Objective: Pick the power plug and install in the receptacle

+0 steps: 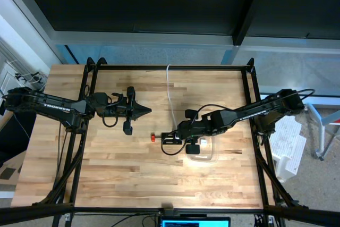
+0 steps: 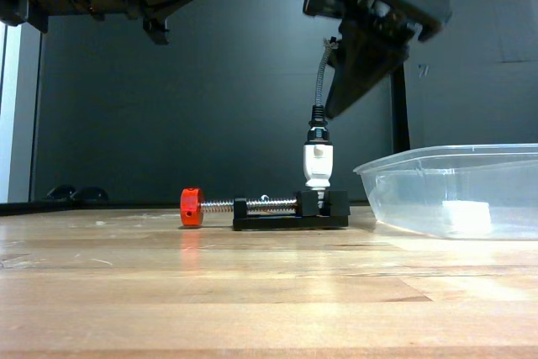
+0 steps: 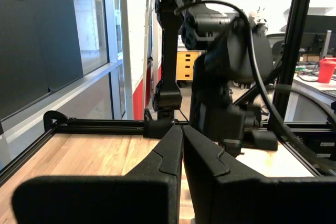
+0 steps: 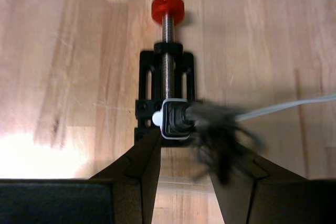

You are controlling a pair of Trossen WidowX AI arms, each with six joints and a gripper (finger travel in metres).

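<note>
Straight beneath right gripper (image 2: 334,100), fingers apart, gripping nothing: plug (image 2: 318,134) upright atop socket (image 2: 317,166) in clamp (image 2: 290,208), long axis vertical. Right arm far nearer. Left gripper (image 1: 146,111), fingers together, hangs well apart over table (image 1: 106,174).

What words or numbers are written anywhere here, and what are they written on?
"TROSSEN": white letters along the left arm, high view.
Right arm: faint marks, too small to read.
Screen at the near edge of the table: too small to read.
Clamp, red knob, clear tray: no writing.
No text on the left gripper, shut and high over the table's left half, or the right gripper, open above the power plug in the receptacle.
</note>
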